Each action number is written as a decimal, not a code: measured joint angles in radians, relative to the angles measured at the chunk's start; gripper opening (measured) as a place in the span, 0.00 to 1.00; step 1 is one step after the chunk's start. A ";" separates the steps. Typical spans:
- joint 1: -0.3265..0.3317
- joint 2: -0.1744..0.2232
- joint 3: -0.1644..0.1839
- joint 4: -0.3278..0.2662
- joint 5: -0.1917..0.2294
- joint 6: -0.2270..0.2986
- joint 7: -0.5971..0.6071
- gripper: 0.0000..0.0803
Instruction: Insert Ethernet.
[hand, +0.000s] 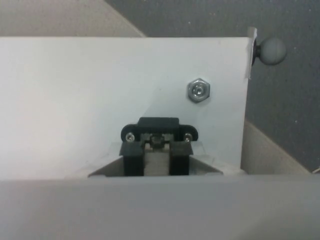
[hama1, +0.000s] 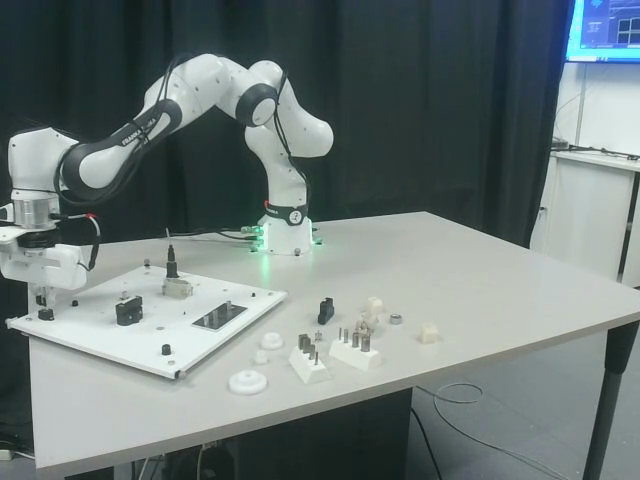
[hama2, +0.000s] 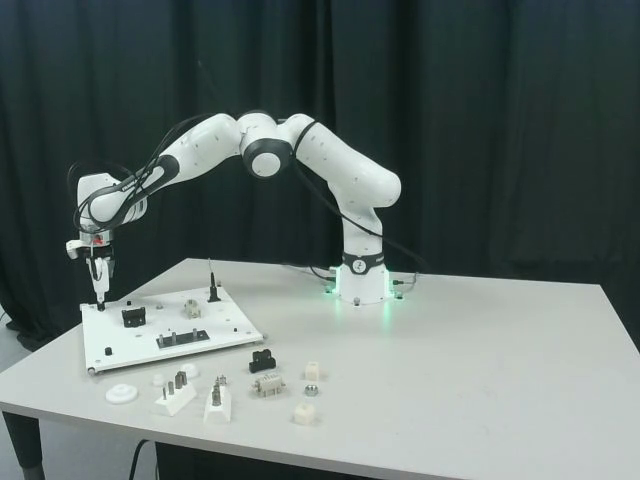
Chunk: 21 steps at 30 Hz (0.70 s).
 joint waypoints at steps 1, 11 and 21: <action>0.000 0.000 0.000 0.000 0.000 0.000 0.000 0.13; 0.000 0.002 0.000 0.002 -0.001 -0.001 0.000 0.13; 0.000 0.010 0.000 0.014 -0.011 -0.007 -0.001 0.13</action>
